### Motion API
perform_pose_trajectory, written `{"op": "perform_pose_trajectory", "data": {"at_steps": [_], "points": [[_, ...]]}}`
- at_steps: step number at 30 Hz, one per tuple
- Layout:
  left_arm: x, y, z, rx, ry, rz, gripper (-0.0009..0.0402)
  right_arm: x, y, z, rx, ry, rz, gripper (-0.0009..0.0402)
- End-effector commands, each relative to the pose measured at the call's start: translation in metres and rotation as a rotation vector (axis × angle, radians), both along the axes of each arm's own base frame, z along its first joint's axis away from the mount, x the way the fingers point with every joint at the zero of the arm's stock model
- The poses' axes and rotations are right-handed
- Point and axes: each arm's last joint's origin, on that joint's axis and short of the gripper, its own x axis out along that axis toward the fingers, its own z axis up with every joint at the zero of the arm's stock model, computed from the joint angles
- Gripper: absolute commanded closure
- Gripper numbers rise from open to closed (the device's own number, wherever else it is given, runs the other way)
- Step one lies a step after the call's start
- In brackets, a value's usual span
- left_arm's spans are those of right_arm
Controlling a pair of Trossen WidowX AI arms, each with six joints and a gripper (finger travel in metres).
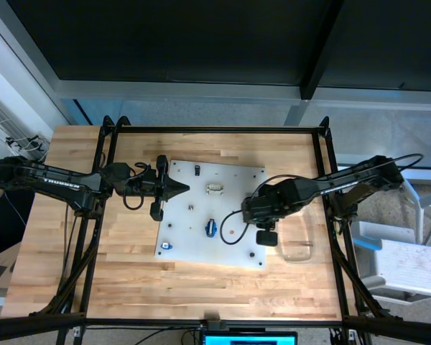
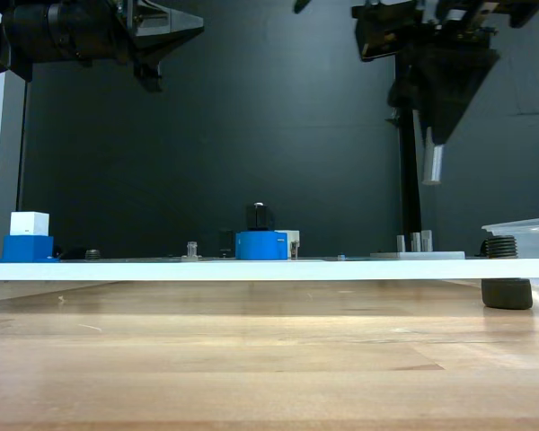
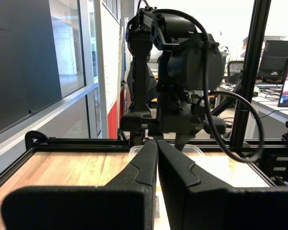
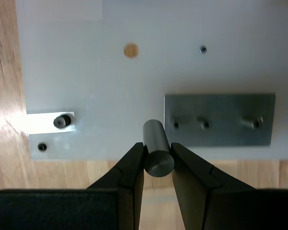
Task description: Pick the 16mm cylinder and place it in the container
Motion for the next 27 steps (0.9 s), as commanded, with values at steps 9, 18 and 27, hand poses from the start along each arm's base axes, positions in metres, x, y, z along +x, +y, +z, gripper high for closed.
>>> {"op": "perform_pose_trajectory", "data": {"at_steps": [9, 18, 27], "points": [[0.0, 0.0, 0.0, 0.0, 0.0, 0.0, 0.0393, -0.034, -0.002, 0.006, 0.024, -0.029, -0.033, 0.0384], [0.0, 0.0, 0.0, 0.0, 0.0, 0.0, 0.0393, -0.055, 0.008, -0.001, 0.073, -0.009, -0.16, 0.0384], [0.0, 0.0, 0.0, 0.0, 0.0, 0.0, 0.0393, -0.067, 0.022, -0.014, 0.081, 0.031, -0.219, 0.0384]]}}
